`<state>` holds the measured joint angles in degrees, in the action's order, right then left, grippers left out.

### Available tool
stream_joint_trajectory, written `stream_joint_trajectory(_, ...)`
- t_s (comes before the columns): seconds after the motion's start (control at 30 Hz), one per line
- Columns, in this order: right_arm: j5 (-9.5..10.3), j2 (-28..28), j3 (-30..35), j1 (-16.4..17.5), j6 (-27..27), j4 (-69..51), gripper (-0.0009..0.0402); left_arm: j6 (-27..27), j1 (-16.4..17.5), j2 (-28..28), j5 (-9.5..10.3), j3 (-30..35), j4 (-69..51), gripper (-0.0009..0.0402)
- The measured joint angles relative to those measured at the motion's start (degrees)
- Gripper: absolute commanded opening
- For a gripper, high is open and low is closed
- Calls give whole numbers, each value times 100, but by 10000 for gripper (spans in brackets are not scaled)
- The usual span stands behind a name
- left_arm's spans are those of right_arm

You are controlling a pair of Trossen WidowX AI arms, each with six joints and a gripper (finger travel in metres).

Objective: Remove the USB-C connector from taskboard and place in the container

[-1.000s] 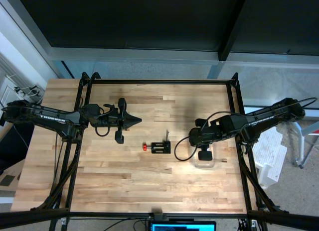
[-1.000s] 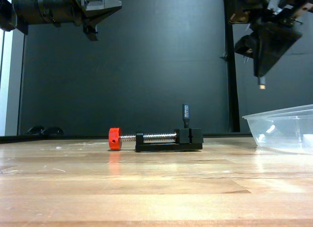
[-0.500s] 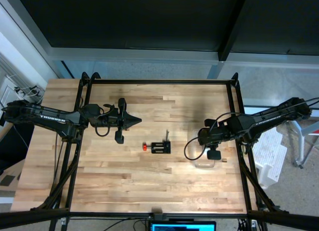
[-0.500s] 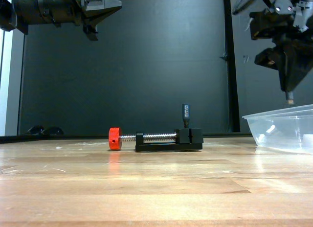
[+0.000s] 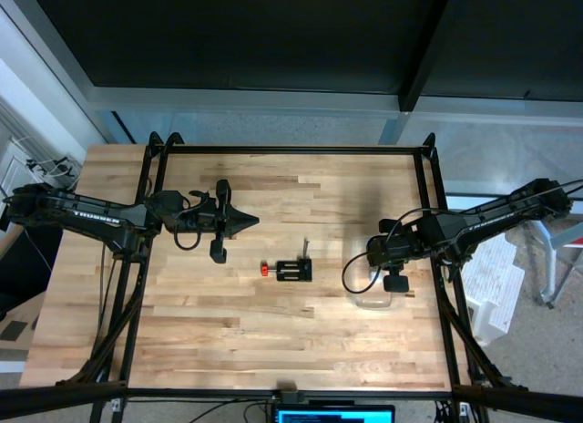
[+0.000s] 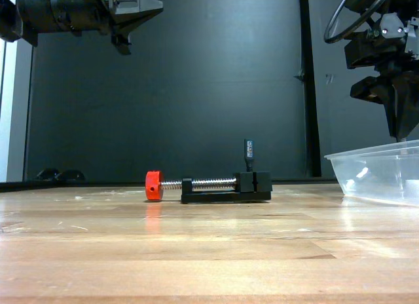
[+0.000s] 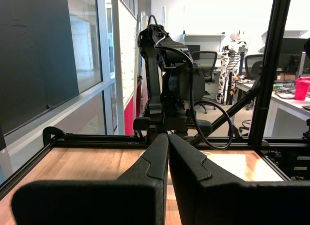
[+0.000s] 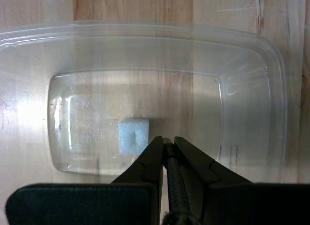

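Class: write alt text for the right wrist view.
The right pincer grips a slender black USB-C plug over a clear plastic tub holding a white cube. The left pincer, unseen here, hangs above the left of the wooden table.

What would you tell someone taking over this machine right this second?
Left tool: shut, empty, parked high at the left.
Right tool: shut on the connector, pointing down over the container.
Taskboard: lies between the two tools, touched by neither.
Done: connector is out of the taskboard and above the container.
Left: open the right tool so it drops in.
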<state>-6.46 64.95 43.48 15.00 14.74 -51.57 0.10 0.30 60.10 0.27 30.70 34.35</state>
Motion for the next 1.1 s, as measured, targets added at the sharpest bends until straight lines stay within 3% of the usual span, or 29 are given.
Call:
stream_joint_trajectory(0.27, 0, 2, 0, 0, 0, 39, 6, 2, 0, 0, 0, 0, 2, 0)
stream_joint_trajectory(0.5, -7, 4, 0, 0, 103, 57, 78, 2, 0, -2, 0, -2, 0, 0)
stream_joint_trajectory(0.67, -151, 15, 0, 2, 125, 57, 116, 2, 0, -2, 0, 0, 0, 0)
stream_joint_trajectory(1.1, -168, 20, 68, 2, 153, 33, 147, 2, 0, -2, 0, -2, 0, 0)
